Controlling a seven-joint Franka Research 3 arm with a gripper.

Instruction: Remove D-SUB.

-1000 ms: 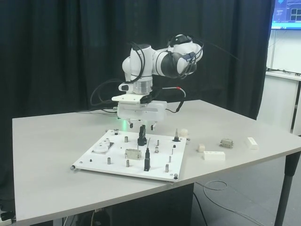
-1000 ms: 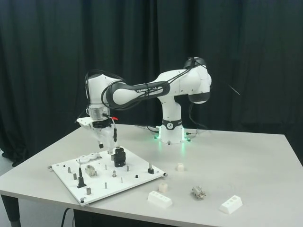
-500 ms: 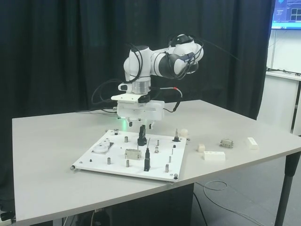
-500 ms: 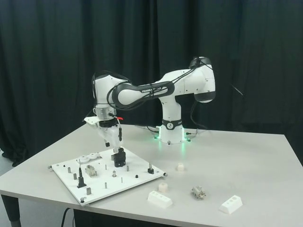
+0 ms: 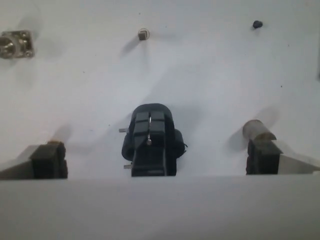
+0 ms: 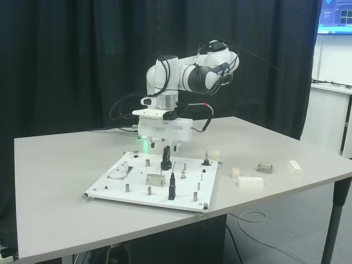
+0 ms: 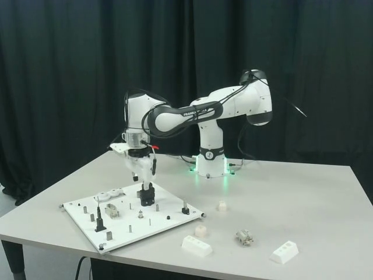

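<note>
The D-SUB is a black plug (image 5: 151, 142) standing upright on the white board (image 6: 132, 190), near the board's middle (image 6: 165, 162) (image 7: 146, 195). My gripper (image 5: 155, 159) hangs just above it, open, with one fingertip on each side of the plug and not touching it. In the wrist view the black finger pads (image 5: 48, 160) stand far apart, well wider than the plug. In the room views the gripper (image 6: 165, 146) (image 7: 144, 177) points straight down over the plug.
The board also carries a grey metal connector (image 6: 155, 179), a black upright part (image 6: 171, 191), a white round piece (image 6: 117, 172) and several small pegs. White blocks (image 6: 249, 181) (image 6: 295, 167) and a metal connector (image 6: 265, 166) lie on the grey table (image 6: 49, 165) to the right.
The arm has swung sideways across the board, bringing the open gripper from beside the black plug to directly above it. Nothing on the board has moved.
</note>
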